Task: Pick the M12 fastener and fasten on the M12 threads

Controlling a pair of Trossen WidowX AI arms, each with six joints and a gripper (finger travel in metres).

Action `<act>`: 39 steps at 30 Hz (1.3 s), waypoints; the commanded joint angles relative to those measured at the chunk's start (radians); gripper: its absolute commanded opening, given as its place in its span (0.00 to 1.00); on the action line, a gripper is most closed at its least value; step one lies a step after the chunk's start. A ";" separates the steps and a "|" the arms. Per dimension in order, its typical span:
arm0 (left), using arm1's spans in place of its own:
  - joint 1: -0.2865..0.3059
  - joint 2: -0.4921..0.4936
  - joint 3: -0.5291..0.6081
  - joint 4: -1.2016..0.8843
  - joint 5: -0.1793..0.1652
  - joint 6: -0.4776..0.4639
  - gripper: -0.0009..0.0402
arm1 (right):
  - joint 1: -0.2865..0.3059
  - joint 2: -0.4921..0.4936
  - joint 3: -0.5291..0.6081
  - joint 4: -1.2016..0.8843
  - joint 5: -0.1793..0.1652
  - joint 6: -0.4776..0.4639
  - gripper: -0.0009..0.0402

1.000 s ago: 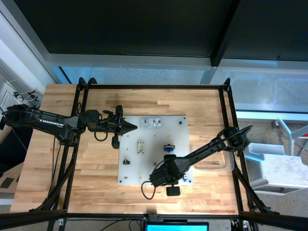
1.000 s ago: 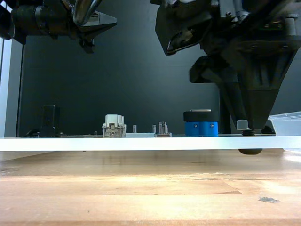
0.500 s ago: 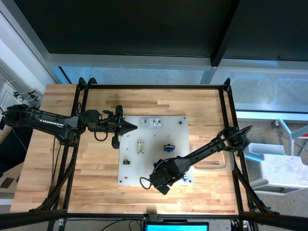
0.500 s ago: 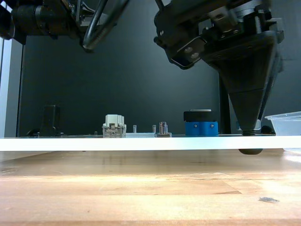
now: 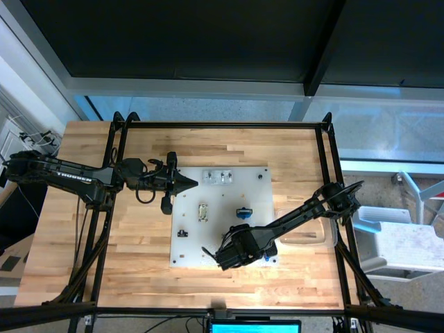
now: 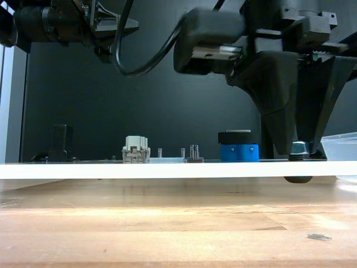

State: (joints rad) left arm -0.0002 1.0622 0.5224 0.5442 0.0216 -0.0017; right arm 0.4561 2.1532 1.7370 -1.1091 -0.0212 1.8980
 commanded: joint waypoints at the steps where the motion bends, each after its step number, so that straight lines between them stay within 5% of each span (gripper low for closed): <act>1: 0.000 0.000 0.000 0.000 0.000 0.000 0.02 | 0.000 0.001 0.000 0.001 0.002 0.184 0.15; 23: 0.000 0.000 0.000 0.000 0.000 0.000 0.02 | 0.000 0.001 0.000 0.006 0.002 1.248 0.15; 39: 0.000 0.000 0.000 0.000 0.000 0.000 0.02 | 0.002 0.001 0.000 0.031 0.002 1.244 0.15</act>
